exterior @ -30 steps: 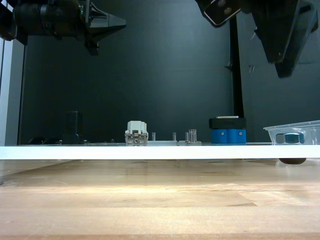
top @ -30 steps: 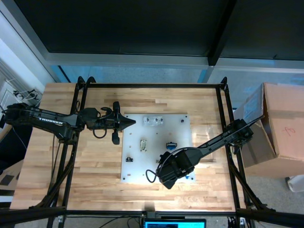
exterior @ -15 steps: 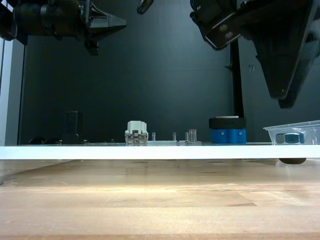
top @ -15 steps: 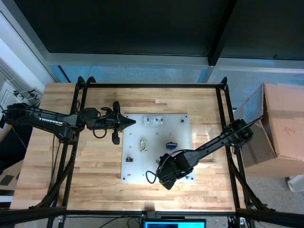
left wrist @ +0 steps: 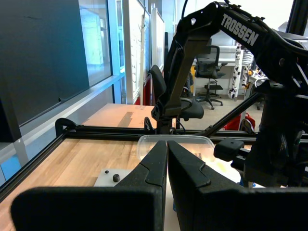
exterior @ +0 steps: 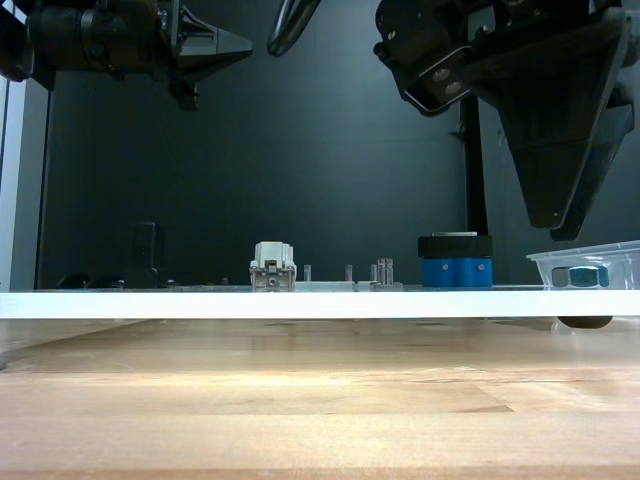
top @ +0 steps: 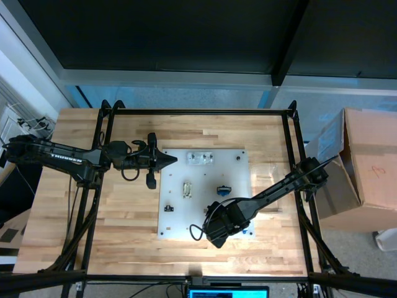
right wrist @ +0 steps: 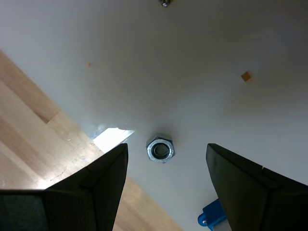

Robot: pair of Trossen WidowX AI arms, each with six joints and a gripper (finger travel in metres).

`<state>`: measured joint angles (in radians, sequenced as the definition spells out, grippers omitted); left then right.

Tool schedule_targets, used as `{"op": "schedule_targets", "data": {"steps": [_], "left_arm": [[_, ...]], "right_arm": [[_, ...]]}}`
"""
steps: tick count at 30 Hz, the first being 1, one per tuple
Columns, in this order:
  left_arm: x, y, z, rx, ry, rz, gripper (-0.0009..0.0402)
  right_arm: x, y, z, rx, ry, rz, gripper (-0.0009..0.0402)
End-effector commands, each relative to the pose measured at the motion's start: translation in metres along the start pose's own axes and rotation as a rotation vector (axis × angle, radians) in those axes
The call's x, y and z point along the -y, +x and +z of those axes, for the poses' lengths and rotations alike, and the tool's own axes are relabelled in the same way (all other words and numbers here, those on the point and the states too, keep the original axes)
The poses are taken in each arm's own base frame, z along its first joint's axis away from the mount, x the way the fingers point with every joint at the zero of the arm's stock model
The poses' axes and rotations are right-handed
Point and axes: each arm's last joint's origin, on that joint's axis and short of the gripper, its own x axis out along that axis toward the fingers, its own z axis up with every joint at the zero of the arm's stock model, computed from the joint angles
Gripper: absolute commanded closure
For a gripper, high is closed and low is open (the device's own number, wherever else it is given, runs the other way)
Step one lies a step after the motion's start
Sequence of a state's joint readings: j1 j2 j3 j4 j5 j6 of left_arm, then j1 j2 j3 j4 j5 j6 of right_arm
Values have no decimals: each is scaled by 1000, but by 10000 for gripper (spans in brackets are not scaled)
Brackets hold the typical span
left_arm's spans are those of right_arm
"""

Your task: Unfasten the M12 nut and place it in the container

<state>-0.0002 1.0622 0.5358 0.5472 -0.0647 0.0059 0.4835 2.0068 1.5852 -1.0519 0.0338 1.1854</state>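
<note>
Right end effector (right wrist: 165, 156), spread wide, hangs straight above the nut (right wrist: 160, 148), which sits on the board (right wrist: 216, 48) by its near right edge, not in the container (exterior: 600, 256). Left end effector (left wrist: 167, 147), pinched together, hovers at the board's left edge.

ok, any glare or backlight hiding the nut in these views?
Low view: dark backdrop, left gripper and right gripper are silhouettes overhead. Right wrist view: even light, nut sharp between the open fingers, one bright patch by the board edge. Left wrist view: bright windows behind, shut fingers dark.
</note>
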Motion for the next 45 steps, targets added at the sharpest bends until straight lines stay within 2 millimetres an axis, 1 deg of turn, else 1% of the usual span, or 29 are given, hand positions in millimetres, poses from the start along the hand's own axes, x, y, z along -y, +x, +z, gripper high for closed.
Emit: {"op": "schedule_targets", "data": {"steps": [1, 7, 12, 24, 30, 34, 37, 45], "left_arm": [[0, 0, 0, 0, 0, 0, 393], [0, 0, 0, 0, 0, 0, 393], [0, 0, 0, 0, 0, 0, 393], [0, 0, 0, 0, 0, 0, 393], [0, 0, 0, 0, 0, 0, 393], [0, 0, 0, 0, 0, 0, 393], [0, 0, 0, 0, 0, 0, 393], [0, 0, 0, 0, 0, 0, 393]], "right_arm": [[-2, 5, 1, -1, -10, -3, 175], [-4, 15, 4, -1, -11, -12, 195], [-6, 22, 6, 3, -7, -6, 224], [-6, 23, 8, 17, -4, -11, 344], [-6, 23, 8, 17, -5, -11, 393], [-6, 23, 8, 17, -23, -11, 388], [-6, 23, 8, 17, -73, -11, 389], [-6, 22, 8, 15, -442, -13, 393]]}}
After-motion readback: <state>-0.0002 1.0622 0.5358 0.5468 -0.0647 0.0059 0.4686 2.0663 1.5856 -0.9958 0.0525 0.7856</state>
